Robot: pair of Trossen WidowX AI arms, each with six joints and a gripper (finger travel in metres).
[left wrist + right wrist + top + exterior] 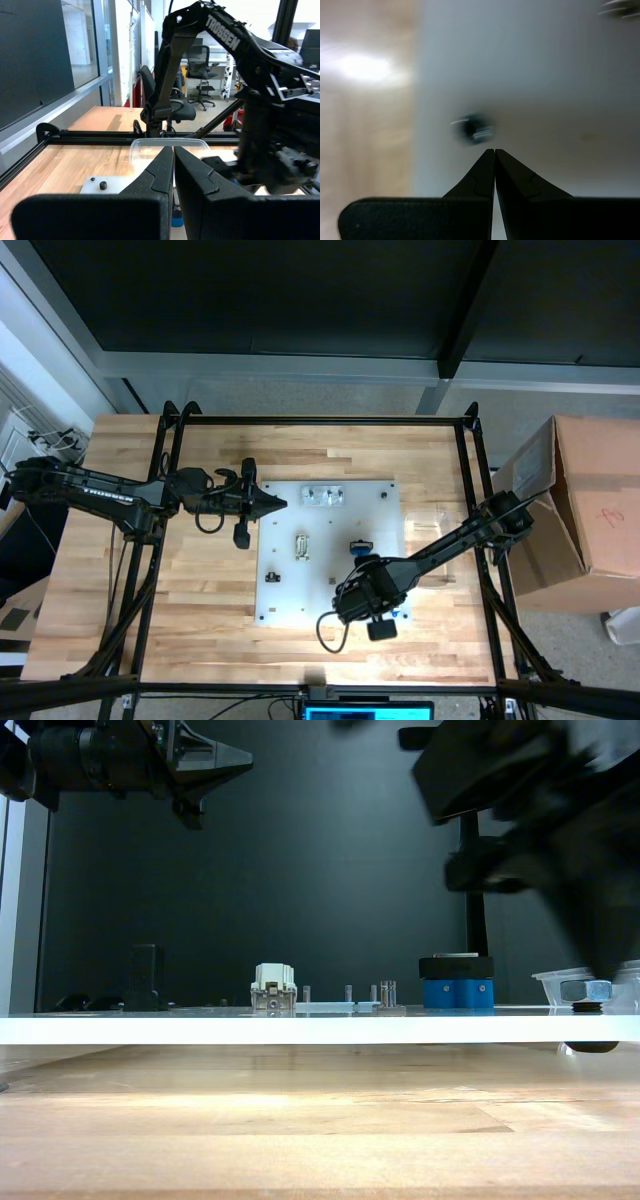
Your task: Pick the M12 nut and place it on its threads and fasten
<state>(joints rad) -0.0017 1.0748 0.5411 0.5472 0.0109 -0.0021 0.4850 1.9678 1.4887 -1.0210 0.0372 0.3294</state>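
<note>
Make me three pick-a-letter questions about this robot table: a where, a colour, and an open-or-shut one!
1. Where is the silver nut? A in the tray; B on its black stud; C on the wood.
2. What colour is the board? A white; B red; C green.
3. Which end effectors are shut? A both; B left only; C neither.
Answers: B, low view shows it atop the stud; A, white from above; A, the left end effector over the board's far left and the right end effector by the nut both close on nothing.
</note>
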